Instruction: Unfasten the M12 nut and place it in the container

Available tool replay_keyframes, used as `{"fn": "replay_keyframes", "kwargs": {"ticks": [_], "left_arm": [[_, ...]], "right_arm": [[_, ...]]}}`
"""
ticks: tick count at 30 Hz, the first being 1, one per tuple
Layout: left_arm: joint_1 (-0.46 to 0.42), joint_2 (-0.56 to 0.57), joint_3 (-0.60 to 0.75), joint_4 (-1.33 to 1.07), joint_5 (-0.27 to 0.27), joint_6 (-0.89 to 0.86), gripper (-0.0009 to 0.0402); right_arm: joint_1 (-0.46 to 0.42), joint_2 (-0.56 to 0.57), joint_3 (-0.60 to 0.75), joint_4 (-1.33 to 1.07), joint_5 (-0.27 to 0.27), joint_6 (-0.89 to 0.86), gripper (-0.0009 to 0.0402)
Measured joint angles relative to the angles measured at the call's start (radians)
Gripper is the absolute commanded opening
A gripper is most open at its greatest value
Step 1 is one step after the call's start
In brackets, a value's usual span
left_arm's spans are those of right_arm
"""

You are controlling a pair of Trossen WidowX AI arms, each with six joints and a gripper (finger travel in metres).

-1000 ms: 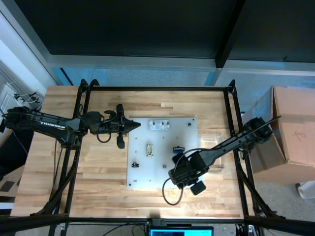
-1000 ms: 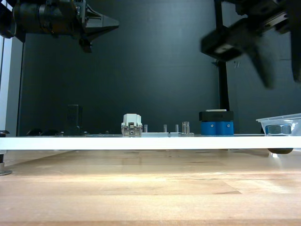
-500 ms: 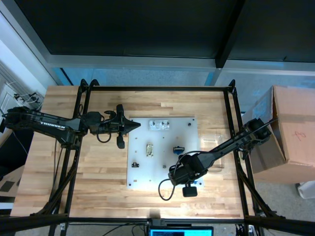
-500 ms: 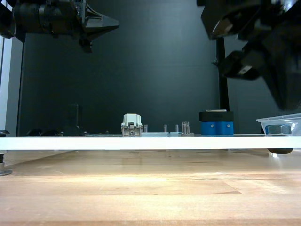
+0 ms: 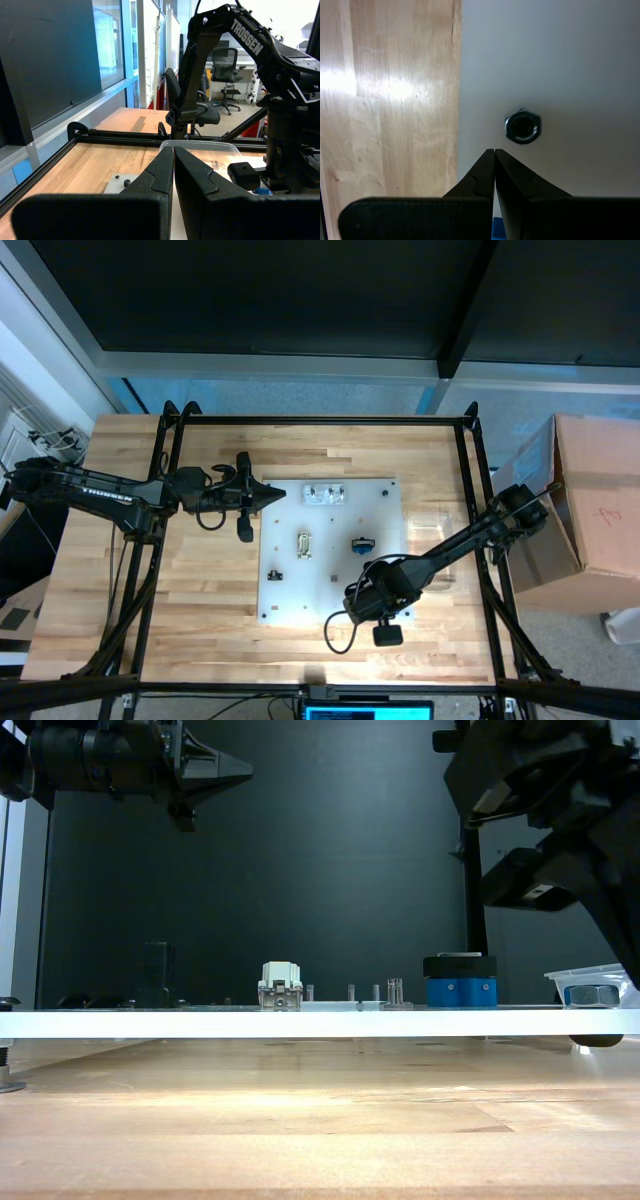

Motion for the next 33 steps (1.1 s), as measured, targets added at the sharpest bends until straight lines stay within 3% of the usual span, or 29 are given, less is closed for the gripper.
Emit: {"fn": "replay_keyframes", "kwargs": {"ticks": [28, 30, 33], "left_arm": [[0.0, 0.0, 0.0, 0.0, 0.0, 0.0, 0.0], [0.0, 0.0, 0.0, 0.0, 0.0, 0.0, 0.0], [0.0, 0.0, 0.0, 0.0, 0.0, 0.0, 0.0]], "right_arm": [[-0.003, 0.0, -0.014, 0.018, 0.039, -0.001, 0.0], [-0.005, 0.0, -0.014, 0.005, 0.082, -0.001, 0.0], [-0.002, -0.015, -0.014, -0.056, 0.269, 0.047, 0.0]]}}
